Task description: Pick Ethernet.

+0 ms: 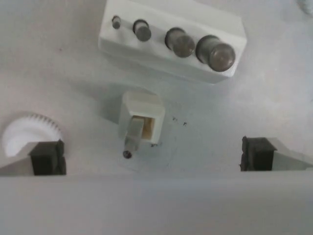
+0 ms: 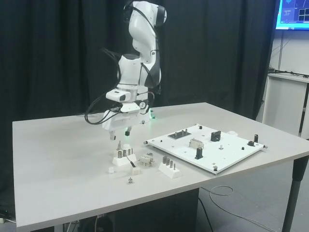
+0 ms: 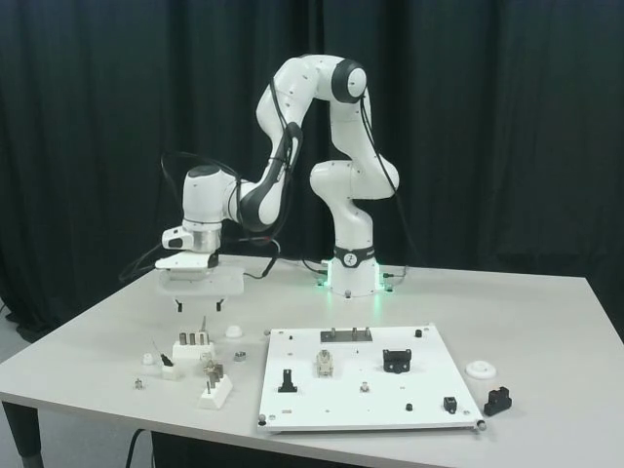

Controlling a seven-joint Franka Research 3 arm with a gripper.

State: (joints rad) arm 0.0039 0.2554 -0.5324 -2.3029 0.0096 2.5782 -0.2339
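While hovering above the Ethernet plug (image 1: 139, 119), tool (image 1: 151, 159) spread wide, holding nothing, touching nothing.

Black curtains (image 3: 507, 127) behind grey table (image 3: 546, 322)

- Small white plastic Ethernet plug holder (image 1: 141, 111), blocky with chamfered corners, open at one face.
- Grey Ethernet connector (image 1: 133, 131) seated in that opening, slanting out past the holder's edge, ending in a small dark round tip (image 1: 127, 154).
- Resting on the grey surface (image 1: 58, 83), near the front edge among the small white blocks; in the first room view, seen as a white base with a dark stick tilted upward (image 2: 133, 166).
- Lying just beside the white block of four grey pegs (image 1: 173, 41), apart from it.
- Untouched, free of any grasp.
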